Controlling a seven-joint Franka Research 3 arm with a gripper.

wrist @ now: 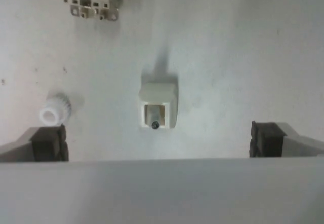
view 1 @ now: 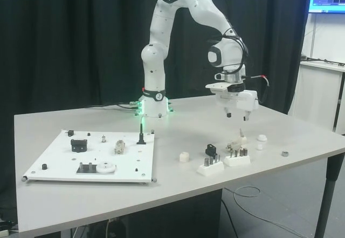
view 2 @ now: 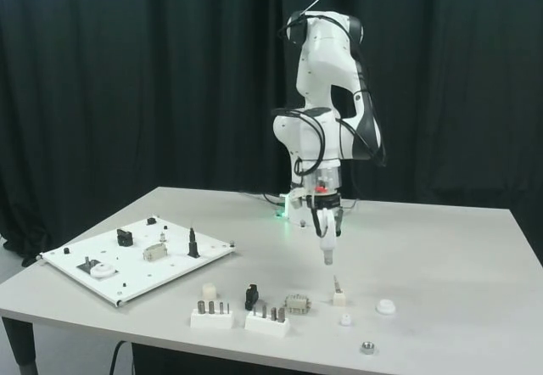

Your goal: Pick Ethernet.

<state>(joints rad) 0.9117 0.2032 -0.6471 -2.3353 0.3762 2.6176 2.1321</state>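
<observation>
1. The Ethernet plug [wrist: 158, 105], directly below the gripper [wrist: 158, 139], looks like smooth white plastic with a small metal tip.
2. The table [wrist: 243, 57] is matt grey with faint specks.
3. The ribbed cap [wrist: 54, 110] beside one finger looks like white plastic.
4. The finger pads [wrist: 49, 142] look like matt black rubber.

connector block [wrist: 94, 1] cut off by wrist-view edge | nut [view 2: 367, 347] too small to identify
</observation>
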